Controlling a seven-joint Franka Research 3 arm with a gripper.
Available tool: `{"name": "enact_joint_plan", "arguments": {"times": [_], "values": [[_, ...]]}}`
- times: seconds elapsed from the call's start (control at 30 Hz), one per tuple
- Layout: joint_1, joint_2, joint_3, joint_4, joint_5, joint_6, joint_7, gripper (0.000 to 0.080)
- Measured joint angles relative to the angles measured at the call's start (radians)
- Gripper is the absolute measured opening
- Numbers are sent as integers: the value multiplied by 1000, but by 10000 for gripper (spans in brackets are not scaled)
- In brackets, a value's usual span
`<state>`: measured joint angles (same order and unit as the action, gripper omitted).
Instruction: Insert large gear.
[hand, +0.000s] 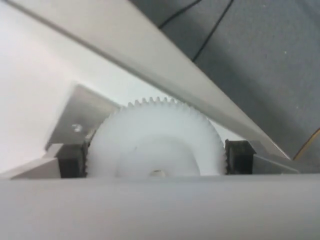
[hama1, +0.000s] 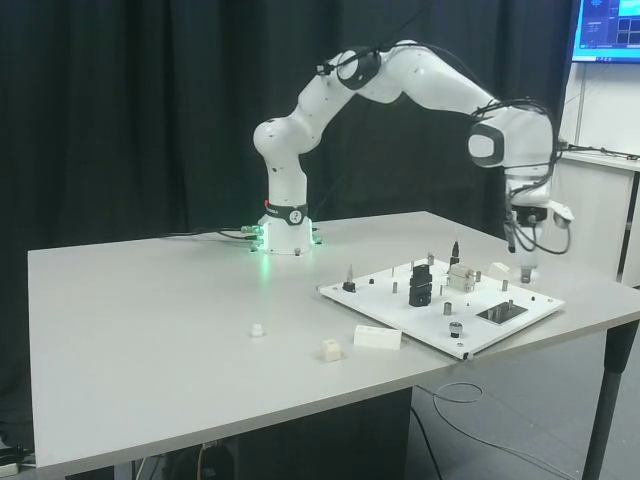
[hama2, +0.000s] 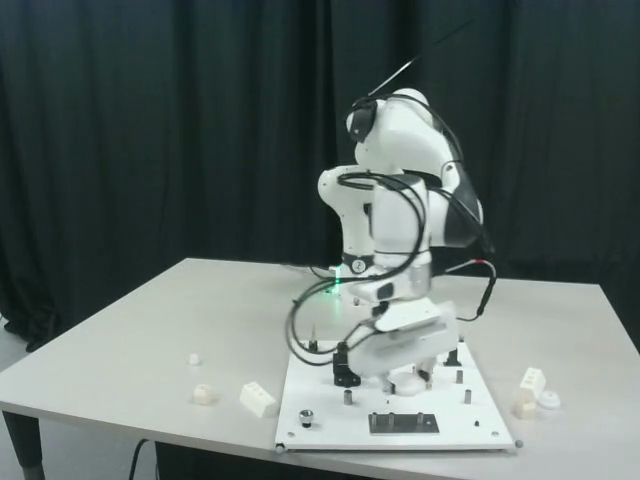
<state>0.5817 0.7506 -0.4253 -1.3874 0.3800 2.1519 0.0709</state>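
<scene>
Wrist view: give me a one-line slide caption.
Gripper holds the white large gear between its black fingertip pads, above the white assembly board.

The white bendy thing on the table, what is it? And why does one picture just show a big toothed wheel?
It is a robot arm bolted to a grey table. Two pictures come from cameras in the room. The third comes from a camera on the arm's wrist, looking down at its pincer. The pincer's two black fingers squeeze a white large gear: your toothed wheel. On the table lies a white board with pegs, where parts fit, plus small loose blocks.
</scene>
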Motion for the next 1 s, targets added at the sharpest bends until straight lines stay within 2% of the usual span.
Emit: {"name": "enact_joint_plan", "arguments": {"times": [0.2,0.37,1.0], "values": [[33,10,0,0,-42,1,-59,596],[46,19,0,0,-60,1,-88,596],[36,70,-1,0,-67,1,-135,596]]}}
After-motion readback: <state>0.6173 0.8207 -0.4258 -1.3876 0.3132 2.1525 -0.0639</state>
